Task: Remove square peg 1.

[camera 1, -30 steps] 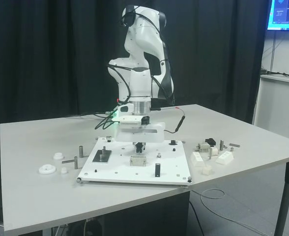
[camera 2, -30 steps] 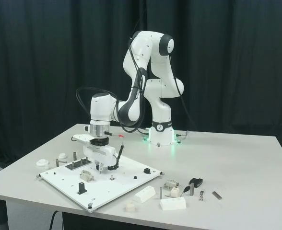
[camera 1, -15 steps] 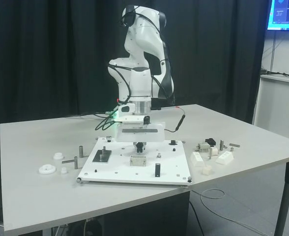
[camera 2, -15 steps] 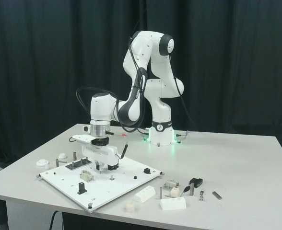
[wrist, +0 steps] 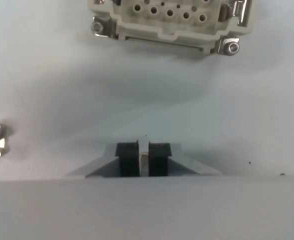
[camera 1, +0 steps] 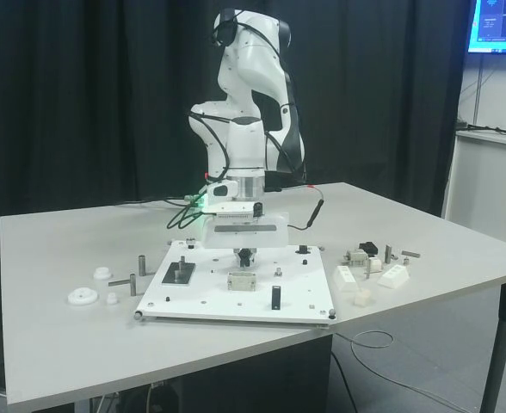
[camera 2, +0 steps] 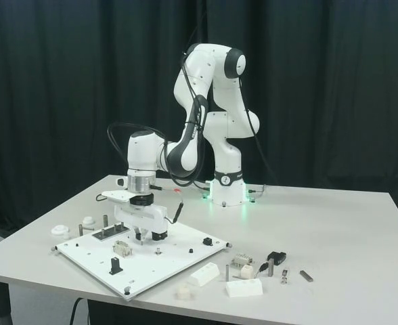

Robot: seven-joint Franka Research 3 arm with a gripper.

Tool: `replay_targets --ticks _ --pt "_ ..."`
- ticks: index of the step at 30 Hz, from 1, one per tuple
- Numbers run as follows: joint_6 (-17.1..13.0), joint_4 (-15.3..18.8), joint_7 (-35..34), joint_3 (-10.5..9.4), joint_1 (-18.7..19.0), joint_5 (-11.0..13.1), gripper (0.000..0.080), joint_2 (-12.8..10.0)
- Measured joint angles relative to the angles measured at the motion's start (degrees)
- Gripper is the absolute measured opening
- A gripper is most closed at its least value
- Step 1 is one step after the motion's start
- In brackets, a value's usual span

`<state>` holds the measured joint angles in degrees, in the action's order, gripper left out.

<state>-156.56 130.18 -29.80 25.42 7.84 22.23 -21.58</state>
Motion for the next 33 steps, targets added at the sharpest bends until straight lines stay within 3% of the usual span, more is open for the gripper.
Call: replay_targets --ticks 33 --pt "1.0 -0.2 -3.3 0.54 0.0 0.2 0.0035 1.2"
